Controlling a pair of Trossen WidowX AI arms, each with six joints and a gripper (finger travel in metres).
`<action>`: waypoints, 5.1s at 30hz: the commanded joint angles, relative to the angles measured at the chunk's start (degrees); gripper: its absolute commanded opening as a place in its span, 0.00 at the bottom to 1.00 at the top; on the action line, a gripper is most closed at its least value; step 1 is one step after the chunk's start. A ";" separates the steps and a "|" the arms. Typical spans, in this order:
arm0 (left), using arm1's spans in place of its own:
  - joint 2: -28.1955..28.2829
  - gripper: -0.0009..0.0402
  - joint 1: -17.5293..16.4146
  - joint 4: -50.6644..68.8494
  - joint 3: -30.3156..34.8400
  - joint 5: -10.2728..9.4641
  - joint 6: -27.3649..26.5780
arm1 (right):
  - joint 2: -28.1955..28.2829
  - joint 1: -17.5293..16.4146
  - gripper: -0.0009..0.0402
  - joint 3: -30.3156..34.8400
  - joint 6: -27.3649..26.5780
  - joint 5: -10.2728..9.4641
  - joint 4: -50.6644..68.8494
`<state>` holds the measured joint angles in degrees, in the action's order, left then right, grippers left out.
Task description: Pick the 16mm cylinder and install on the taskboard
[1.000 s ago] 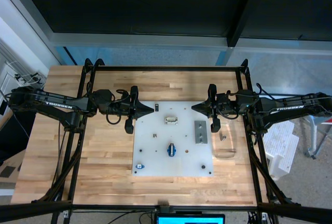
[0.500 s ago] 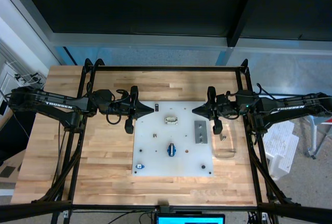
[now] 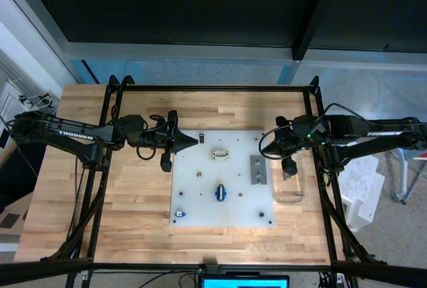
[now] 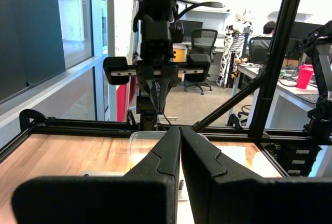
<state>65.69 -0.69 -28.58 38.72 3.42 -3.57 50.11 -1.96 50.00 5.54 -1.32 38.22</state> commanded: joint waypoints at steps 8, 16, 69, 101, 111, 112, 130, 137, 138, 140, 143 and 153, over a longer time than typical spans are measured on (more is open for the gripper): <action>0.02 0.02 0.00 0.00 0.00 0.02 0.00 | 0.24 -0.22 0.05 3.72 5.84 0.00 22.86; 0.04 0.02 0.02 0.00 0.00 0.02 0.00 | 1.55 -1.20 0.21 3.48 14.12 0.24 34.58; 0.02 0.02 0.02 0.00 0.00 0.02 0.00 | 19.54 -12.94 0.54 -10.27 40.57 1.27 19.28; 0.02 0.02 0.00 0.00 0.00 0.02 0.00 | 18.69 -13.20 0.07 -8.39 40.15 1.20 19.93; 0.02 0.02 0.02 0.00 0.00 0.02 0.00 | 18.12 -13.20 0.05 -1.64 30.82 1.22 27.02; 0.02 0.02 0.02 0.00 0.00 0.02 0.00 | 18.12 -13.20 0.05 -0.61 29.86 1.27 28.00; 0.02 0.02 0.02 0.00 0.00 0.02 0.00 | 26.47 -13.94 0.05 14.40 22.47 1.25 33.94; 0.02 0.02 0.00 0.00 0.00 0.02 0.00 | 32.28 -14.29 0.05 19.45 22.43 1.29 33.68; 0.02 0.02 0.02 0.02 0.00 0.02 0.00 | 33.03 -14.34 0.05 20.11 22.21 1.29 33.53; 0.02 0.02 0.02 0.00 0.00 0.02 0.00 | 34.25 -14.40 0.05 21.44 21.99 1.29 33.40; 0.02 0.02 0.00 0.00 0.00 0.02 0.00 | 36.30 -14.45 0.05 23.50 21.64 1.36 33.24; 0.02 0.02 0.02 0.00 0.00 0.02 0.00 | 40.68 -14.71 0.05 27.21 15.96 1.49 32.41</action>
<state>65.71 -0.67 -28.58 38.72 3.44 -3.57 90.45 -16.64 76.99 22.15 0.23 70.72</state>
